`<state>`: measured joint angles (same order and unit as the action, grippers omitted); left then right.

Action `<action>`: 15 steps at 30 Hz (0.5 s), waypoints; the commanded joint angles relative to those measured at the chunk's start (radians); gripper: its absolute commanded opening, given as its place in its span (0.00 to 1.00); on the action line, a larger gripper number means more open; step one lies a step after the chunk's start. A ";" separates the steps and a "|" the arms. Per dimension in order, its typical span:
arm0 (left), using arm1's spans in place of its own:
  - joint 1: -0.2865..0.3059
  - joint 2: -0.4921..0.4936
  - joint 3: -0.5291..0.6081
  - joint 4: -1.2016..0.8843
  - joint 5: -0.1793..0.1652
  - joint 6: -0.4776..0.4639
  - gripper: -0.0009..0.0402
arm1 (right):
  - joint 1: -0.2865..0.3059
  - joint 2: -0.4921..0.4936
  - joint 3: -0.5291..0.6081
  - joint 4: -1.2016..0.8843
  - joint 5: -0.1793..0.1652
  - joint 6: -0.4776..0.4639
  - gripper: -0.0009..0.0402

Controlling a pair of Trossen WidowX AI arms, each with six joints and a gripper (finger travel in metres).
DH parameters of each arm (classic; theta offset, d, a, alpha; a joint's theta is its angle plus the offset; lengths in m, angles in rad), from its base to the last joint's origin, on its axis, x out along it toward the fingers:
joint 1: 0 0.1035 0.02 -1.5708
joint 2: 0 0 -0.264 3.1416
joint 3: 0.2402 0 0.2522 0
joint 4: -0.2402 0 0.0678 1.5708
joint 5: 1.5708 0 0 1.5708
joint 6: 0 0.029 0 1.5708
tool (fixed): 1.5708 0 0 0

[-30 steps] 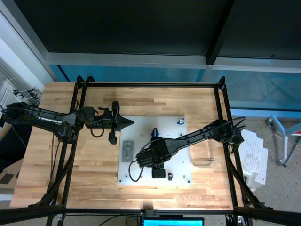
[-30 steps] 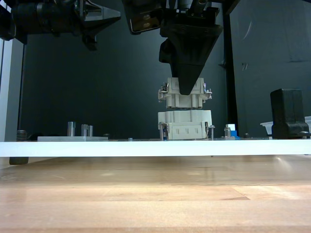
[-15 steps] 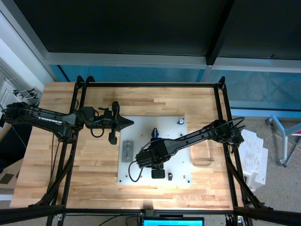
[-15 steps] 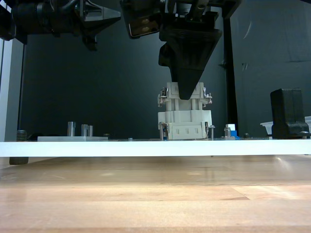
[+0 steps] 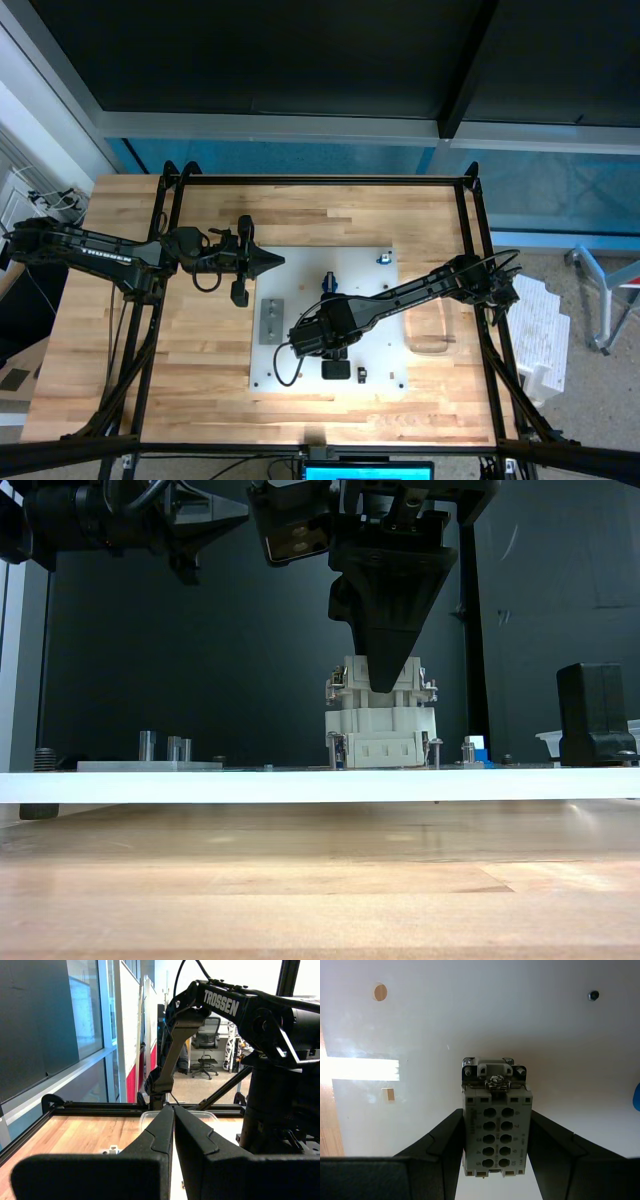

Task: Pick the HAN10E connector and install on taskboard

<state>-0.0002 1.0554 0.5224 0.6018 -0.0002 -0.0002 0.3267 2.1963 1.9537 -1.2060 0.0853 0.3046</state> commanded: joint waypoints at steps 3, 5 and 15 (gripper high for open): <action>0.000 0.000 0.000 0.000 0.000 0.000 0.02 | 0.000 0.012 -0.001 0.011 -0.008 0.000 0.07; 0.000 0.000 0.000 0.000 0.000 0.000 0.02 | 0.000 0.017 -0.002 0.013 -0.008 0.000 0.07; 0.000 0.000 0.000 0.001 0.000 0.000 0.02 | 0.001 0.020 -0.007 0.010 -0.008 0.003 0.07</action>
